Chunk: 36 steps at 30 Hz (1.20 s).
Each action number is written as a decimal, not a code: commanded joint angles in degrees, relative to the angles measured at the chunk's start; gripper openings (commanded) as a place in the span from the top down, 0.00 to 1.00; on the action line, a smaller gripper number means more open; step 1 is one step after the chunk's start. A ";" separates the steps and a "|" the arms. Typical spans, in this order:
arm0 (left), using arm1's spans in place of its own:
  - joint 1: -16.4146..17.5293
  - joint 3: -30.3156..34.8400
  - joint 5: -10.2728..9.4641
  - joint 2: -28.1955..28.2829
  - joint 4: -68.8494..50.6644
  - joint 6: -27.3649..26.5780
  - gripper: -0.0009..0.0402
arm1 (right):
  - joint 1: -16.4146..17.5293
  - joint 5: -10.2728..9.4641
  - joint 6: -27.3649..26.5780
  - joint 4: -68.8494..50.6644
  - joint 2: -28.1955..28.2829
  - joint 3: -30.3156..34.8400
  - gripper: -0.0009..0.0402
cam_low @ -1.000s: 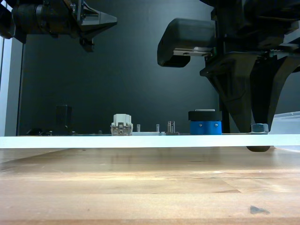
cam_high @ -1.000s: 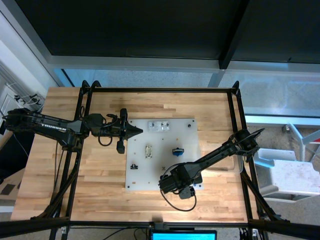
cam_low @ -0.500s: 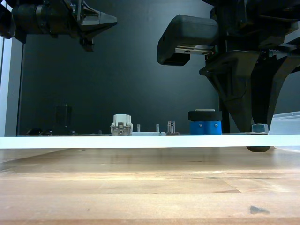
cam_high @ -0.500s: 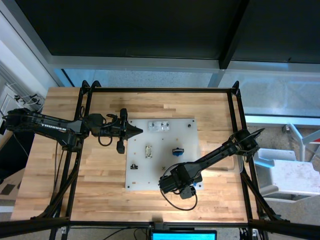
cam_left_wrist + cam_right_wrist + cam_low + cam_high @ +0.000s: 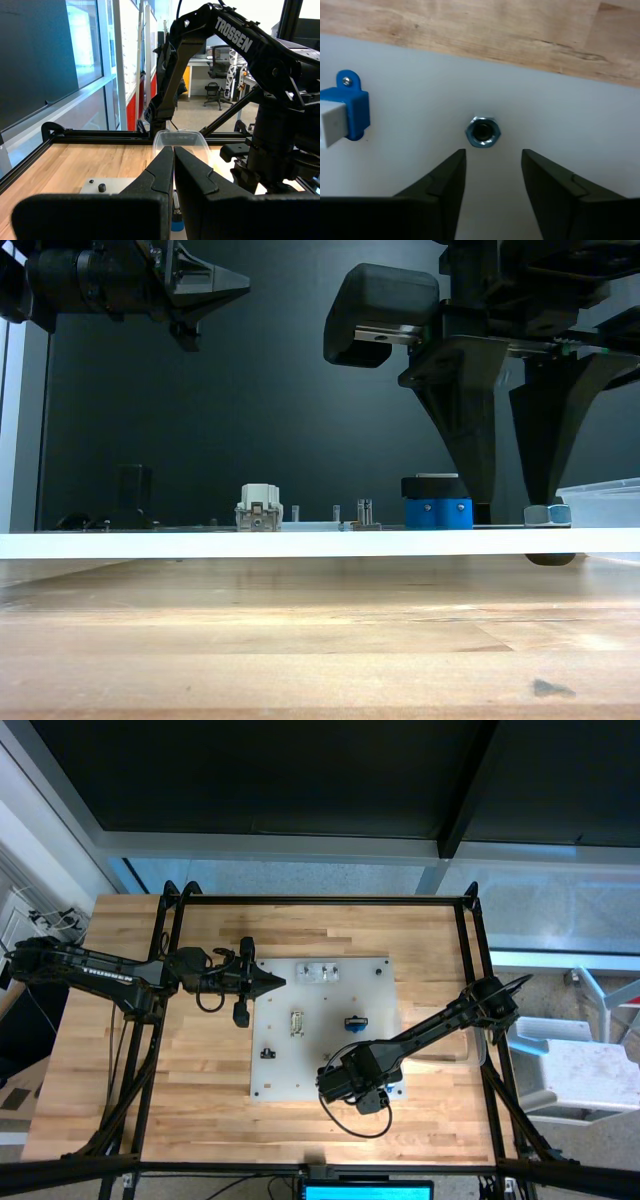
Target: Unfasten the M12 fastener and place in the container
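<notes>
**Observer:** Wood-plank table (image 5: 200,1070) inside a black frame, with the white board (image 5: 300,1065) lying at its middle. Dark wall behind in the low view.

**Recorder:** Left gripper?

**Observer:** The left gripper (image 5: 280,982) hangs high over the board's far left edge and points inward. In the left wrist view its fingers (image 5: 155,175) lie together, with only a thin slit between them, and nothing is held.

**Recorder:** Right gripper?

**Observer:** The right gripper (image 5: 510,510) points down at the board's near right part, tips just above the surface. Its fingers (image 5: 440,185) stand well apart. They grip nothing.

**Recorder:** Location of the nut?

**Observer:** The M12 nut (image 5: 483,132) sits flat on the board ahead of the gap between the two fingers, and neither finger touches it. Its bore shows dark. In the low view the nut (image 5: 548,513) is down at board level beside one fingertip, with no ribs visible beneath it. Whether the stud's threads hold it cannot be told.

**Recorder:** Container?

**Observer:** The container (image 5: 605,502) of clear plastic rests just off the board's right edge, behind the nut in the low view. The nut is on the board, outside it.

**Recorder:** Anything else nearby?

**Observer:** A blue block (image 5: 347,112) is fixed to the board, off to one side of the nut and apart from it.
</notes>
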 commanded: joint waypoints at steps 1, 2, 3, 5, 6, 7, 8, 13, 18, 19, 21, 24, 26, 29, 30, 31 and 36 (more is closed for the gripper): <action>0.02 0.00 0.00 0.02 0.02 0.02 0.98 | 0.31 -0.76 3.04 -1.09 -0.61 -0.07 0.52; 0.00 0.00 0.00 0.02 0.02 0.02 0.98 | 0.31 -0.79 4.55 -1.68 -0.90 -0.07 0.50; 0.00 0.00 0.00 0.02 0.02 0.02 0.98 | 0.33 -0.79 6.40 -2.19 -1.16 -0.07 0.49; 0.00 0.00 0.02 0.02 0.02 0.02 0.98 | 0.37 -0.81 11.10 -2.97 -1.86 -0.07 0.48; 0.00 0.00 0.00 0.02 0.02 0.02 0.98 | 0.42 -0.81 14.08 -3.26 -2.23 -0.07 0.48; 0.02 0.00 0.02 0.02 0.02 0.02 0.98 | 0.44 -0.81 17.35 -3.45 -2.69 -0.07 0.48; 0.00 0.00 0.00 0.02 0.02 0.02 0.98 | 0.46 -0.81 21.31 -3.56 -3.13 -0.07 0.48; 0.02 0.00 0.00 0.02 0.02 0.02 0.98 | 0.52 -1.40 44.72 -3.61 -4.72 -0.07 0.52; 0.00 0.00 0.00 0.02 0.02 0.02 0.98 | 0.79 -2.93 63.58 -2.78 -5.81 -0.07 0.64; 0.02 0.00 0.02 0.02 0.02 0.02 0.98 | 0.83 -2.93 67.30 -2.62 -6.01 -0.07 0.67; 0.00 0.00 0.00 0.02 0.02 0.02 0.98 | 0.83 -2.95 74.01 -2.47 -6.47 -0.07 0.74; 0.00 0.00 0.02 0.02 0.02 0.02 0.98 | 0.87 -3.04 83.47 -2.32 -6.84 -0.07 0.86; 0.02 0.00 0.00 0.02 0.02 0.02 0.98 | 0.90 -4.20 88.65 -1.90 -6.91 -0.07 0.95; 0.02 0.00 0.02 0.02 0.02 0.02 0.98 | 0.90 -8.04 92.61 -0.31 -6.88 -0.11 0.96; 0.02 0.00 0.00 0.02 0.02 0.02 0.98 | 0.87 -9.66 92.98 0.22 -6.78 -0.15 0.96; 0.00 0.00 0.00 0.02 0.02 0.02 0.98 | 0.83 -10.54 93.66 0.74 -6.80 -0.33 0.96; 0.02 0.00 0.00 0.02 0.04 0.02 0.98 | 0.55 -11.61 96.17 4.33 -6.80 -2.89 0.98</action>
